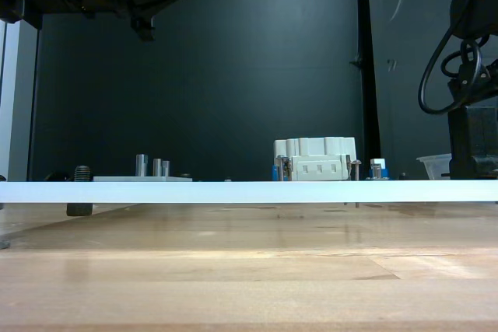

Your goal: Remove the HAN10E connector from the taskboard and place in the container

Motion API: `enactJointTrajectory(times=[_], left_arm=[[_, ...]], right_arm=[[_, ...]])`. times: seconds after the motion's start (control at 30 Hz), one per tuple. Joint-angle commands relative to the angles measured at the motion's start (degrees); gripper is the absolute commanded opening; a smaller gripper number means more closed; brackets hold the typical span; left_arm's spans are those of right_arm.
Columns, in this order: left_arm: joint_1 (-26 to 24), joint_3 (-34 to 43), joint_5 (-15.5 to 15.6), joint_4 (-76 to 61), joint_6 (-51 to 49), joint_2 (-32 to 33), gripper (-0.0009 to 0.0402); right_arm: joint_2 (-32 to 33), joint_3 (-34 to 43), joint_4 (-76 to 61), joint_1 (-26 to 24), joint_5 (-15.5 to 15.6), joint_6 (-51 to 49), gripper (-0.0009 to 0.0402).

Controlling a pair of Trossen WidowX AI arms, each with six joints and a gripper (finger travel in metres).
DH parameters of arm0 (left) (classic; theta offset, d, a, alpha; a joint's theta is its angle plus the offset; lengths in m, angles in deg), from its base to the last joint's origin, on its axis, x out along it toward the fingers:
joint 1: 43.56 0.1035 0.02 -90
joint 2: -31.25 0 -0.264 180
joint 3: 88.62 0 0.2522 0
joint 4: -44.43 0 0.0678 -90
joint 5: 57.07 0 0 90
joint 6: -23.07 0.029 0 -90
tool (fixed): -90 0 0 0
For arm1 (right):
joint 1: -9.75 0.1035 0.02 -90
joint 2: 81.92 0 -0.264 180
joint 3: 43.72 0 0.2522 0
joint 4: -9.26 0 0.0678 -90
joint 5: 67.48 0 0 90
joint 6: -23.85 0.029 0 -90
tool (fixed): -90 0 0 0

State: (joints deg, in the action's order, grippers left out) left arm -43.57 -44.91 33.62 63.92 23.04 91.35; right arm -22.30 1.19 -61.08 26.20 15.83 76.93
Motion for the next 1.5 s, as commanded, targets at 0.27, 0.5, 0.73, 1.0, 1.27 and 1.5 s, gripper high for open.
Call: enactJointTrajectory(times=[0.27,0.5,0.73,1.0,1.27,1.5], left_arm=[[0.0,0.0,0.0,0.0,0.0,0.0,0.0000],[0.0,0.0,0.0,0.0,0.0,0.0,0.0000],[0.0,0.0,0.0,0.0,0.0,0.0,0.0000],[0.0,0.0,0.0,0.0,0.0,0.0,0.0000],[0.0,0.0,0.0,0.0,0.0,0.0,0.0000],[0.0,0.0,0.0,0.0,0.0,0.0,0.0000]], right_arm=[[0.0,0.0,0.5,-0.3,-2.8,0.0,0.0086],[0.0,0.7,0.6,-0.3,-0.8,0.5,0.0258],[0.0,6.0,-3.4,-0.4,0.2,1.6,0.0353],[0.0,15.5,-14.2,-0.3,0.2,1.5,0.0333],[0.0,16.7,-14.7,-0.3,-0.5,1.2,0.0302],[0.0,19.1,1.2,-0.6,-2.1,-8.9,0.0229]])
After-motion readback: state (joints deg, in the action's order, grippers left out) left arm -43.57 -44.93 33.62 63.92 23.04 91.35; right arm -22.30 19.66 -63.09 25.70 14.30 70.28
